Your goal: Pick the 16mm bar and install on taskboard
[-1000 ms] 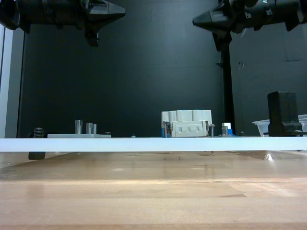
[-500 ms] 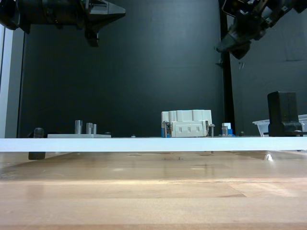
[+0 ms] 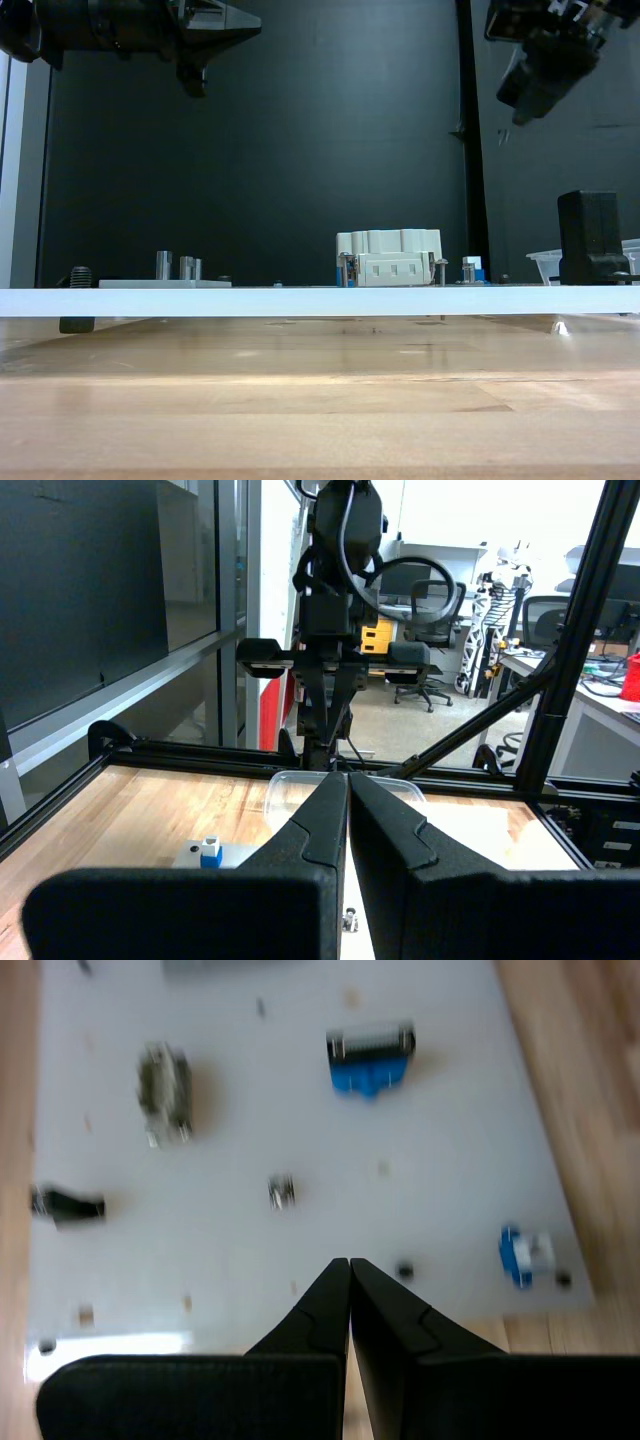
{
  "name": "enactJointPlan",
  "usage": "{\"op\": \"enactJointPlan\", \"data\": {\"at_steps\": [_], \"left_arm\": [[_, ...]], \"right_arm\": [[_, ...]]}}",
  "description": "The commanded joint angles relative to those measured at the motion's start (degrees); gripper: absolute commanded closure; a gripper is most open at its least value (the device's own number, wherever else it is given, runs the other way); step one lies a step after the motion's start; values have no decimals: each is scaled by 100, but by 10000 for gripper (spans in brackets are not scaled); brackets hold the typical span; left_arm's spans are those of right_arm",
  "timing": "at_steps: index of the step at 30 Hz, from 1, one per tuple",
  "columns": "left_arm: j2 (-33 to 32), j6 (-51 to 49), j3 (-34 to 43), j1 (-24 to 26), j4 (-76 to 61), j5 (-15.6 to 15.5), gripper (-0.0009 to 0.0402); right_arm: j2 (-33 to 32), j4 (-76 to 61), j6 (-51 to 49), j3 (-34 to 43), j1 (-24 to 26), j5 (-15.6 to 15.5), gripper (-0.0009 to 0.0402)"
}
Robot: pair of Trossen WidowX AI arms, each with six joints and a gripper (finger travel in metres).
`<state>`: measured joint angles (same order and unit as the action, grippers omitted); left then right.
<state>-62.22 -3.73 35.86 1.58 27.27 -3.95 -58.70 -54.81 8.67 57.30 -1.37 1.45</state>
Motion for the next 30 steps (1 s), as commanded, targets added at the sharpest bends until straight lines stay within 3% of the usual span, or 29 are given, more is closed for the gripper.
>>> {"op": "enactJointPlan", "data": {"at_steps": [1, 12, 24, 30], "left_arm": [[-2, 0, 0, 0, 2, 0, 393], [-2, 0, 0, -2, 0, 2, 393], [-2, 0, 0, -2, 0, 0, 392], [-2, 0, 0, -2, 0, 2, 393]], "right_arm": [[-216, -612, -17, 175, -17, -2, 393], [-732, -1687, -11, 264, -114, -7, 393], [-933, -1871, 151, 262, -479, 0, 392], [-933, -1875, 356, 199, -616, 4, 342]]}}
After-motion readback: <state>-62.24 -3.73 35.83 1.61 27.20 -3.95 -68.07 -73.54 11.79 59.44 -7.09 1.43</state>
